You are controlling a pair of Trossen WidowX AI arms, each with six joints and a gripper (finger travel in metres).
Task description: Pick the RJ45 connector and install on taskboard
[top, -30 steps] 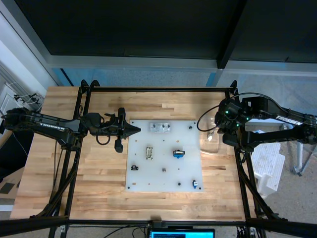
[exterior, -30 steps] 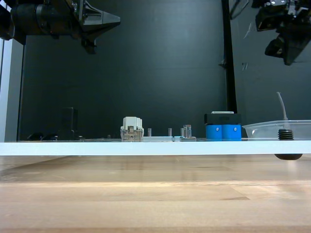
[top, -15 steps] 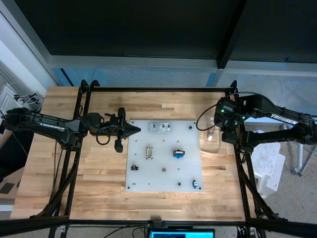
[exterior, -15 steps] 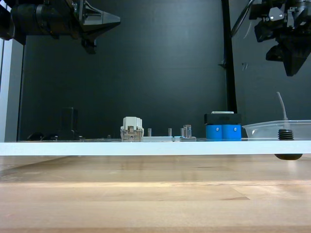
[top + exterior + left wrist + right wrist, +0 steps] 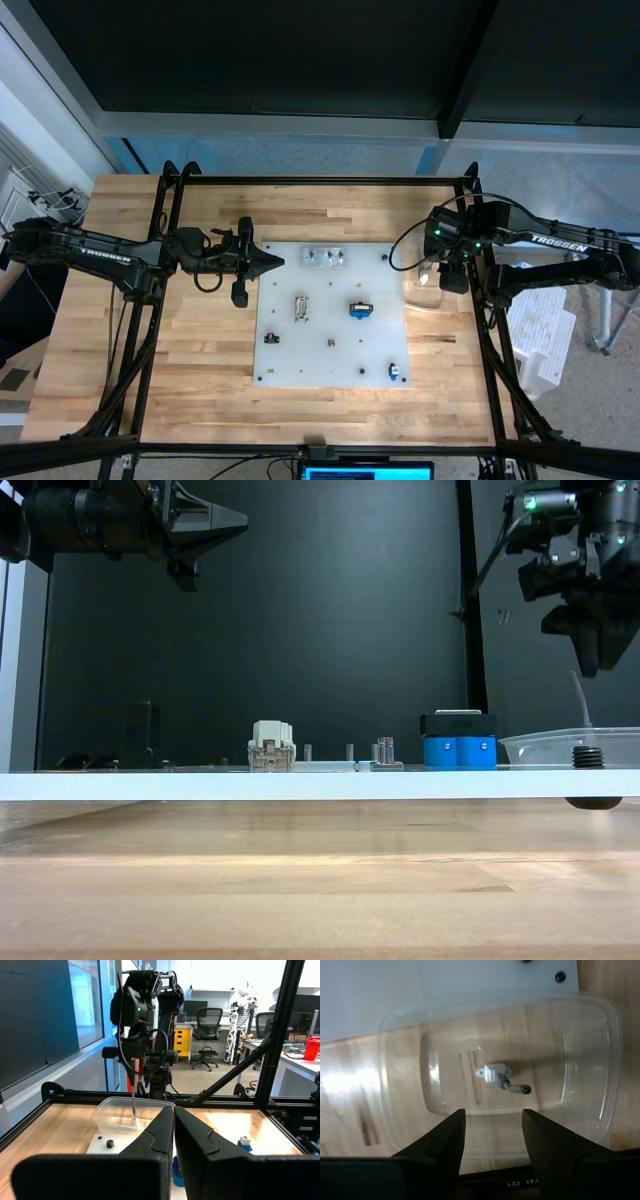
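The RJ45 connector, a small pale plug with a short cable stub, lies inside a clear plastic tub just off the right edge of the taskboard. My right gripper hangs open directly above the tub, pointing down, with the connector showing between its fingers and nothing held. In the low view the right gripper sits well above the tub, and the cable stub sticks up beneath it. My left gripper stays raised at the board's left edge, shut and empty.
The board carries a silvery block, a beige fitting, two blue fittings and small black parts. Black frame posts stand at the table's back corners. Bare wood surrounds the board.
My right gripper has swung left and come down, from beyond the tub to directly above it. The left arm has not moved.
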